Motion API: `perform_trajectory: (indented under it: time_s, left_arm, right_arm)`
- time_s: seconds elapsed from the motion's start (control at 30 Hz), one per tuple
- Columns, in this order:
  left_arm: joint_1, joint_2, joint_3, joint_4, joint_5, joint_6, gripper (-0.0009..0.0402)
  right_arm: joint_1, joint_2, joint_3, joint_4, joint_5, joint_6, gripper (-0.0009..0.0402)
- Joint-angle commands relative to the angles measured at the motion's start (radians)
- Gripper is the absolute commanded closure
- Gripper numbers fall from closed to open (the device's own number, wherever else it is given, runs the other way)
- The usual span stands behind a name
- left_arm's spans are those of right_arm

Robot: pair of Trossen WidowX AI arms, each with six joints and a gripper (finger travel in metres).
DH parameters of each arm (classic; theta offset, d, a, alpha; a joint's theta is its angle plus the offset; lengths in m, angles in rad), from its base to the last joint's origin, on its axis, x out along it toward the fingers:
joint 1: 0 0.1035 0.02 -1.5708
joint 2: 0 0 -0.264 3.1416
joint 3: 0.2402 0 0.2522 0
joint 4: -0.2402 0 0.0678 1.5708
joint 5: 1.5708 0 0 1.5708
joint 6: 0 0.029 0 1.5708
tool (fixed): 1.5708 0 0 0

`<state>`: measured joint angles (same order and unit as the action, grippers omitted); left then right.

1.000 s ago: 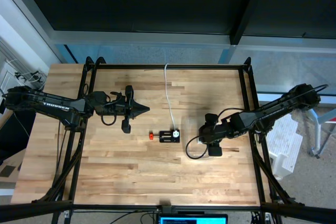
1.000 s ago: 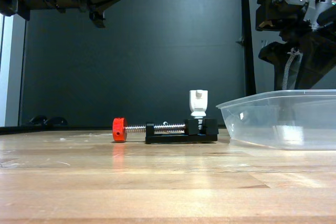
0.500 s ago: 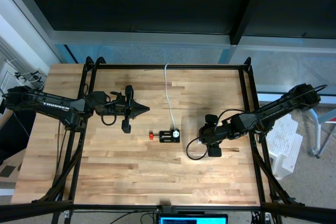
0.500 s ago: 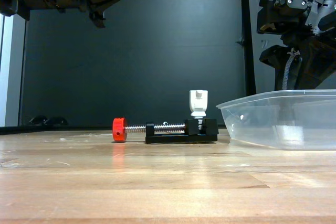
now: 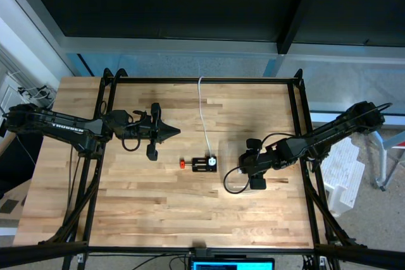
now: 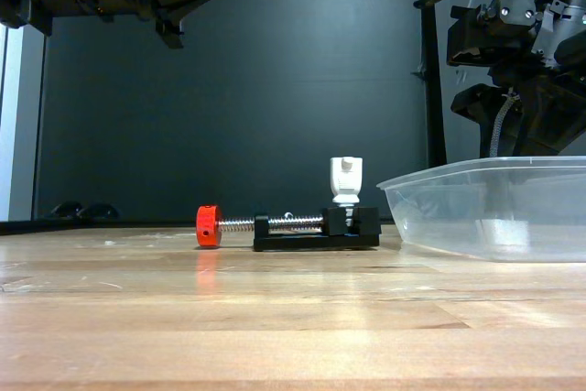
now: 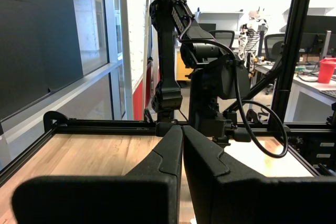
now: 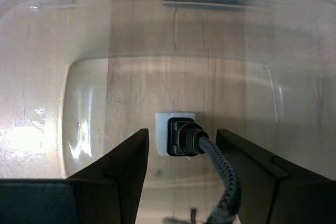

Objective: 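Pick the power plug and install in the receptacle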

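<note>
The power plug (image 8: 182, 138) is black with a braided black cord and sits in a small white square piece (image 8: 162, 141) on the floor of a clear plastic tray (image 8: 131, 24). My right gripper (image 8: 181, 136) hangs above it, open, one finger on each side and touching nothing. It is also seen over the tray (image 6: 485, 208) at the right (image 5: 242, 164). The white receptacle (image 5: 213, 161) (image 6: 346, 177) stands upright in a black clamp (image 6: 316, 230) with a red knob (image 6: 208, 226). My left gripper (image 5: 175, 132) (image 7: 182, 127) is shut, raised at the left.
A white cable (image 5: 202, 109) runs from the receptacle toward the table's far edge. A black frame rail (image 5: 202, 80) borders the wooden table. The clamp lies just left of the tray.
The right gripper has shifted slightly over the tray. The left arm, clamp and receptacle have not moved.
</note>
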<state>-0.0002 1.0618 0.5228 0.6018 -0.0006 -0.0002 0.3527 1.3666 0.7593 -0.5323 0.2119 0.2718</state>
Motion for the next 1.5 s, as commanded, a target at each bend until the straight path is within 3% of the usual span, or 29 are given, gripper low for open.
perform_trajectory:
  time_s: [0.03, 0.83, 1.5]
  left_arm:
    - [0.000, 0.000, 0.000, 0.000, 0.000, 0.000, 0.0393]
    - [0.000, 0.000, 0.000, 0.000, 0.000, 0.000, 0.0393]
    - [0.000, 0.000, 0.000, 0.000, 0.000, 0.000, 0.0393]
  right_arm:
    - [0.001, -0.001, 0.000, 0.000, -0.003, 0.000, 0.0229]
    - [0.001, -0.002, 0.000, 0.000, -0.002, -0.004, 0.0394]
    - [0.001, -0.028, 0.000, -0.001, -0.002, -0.004, 0.0393]
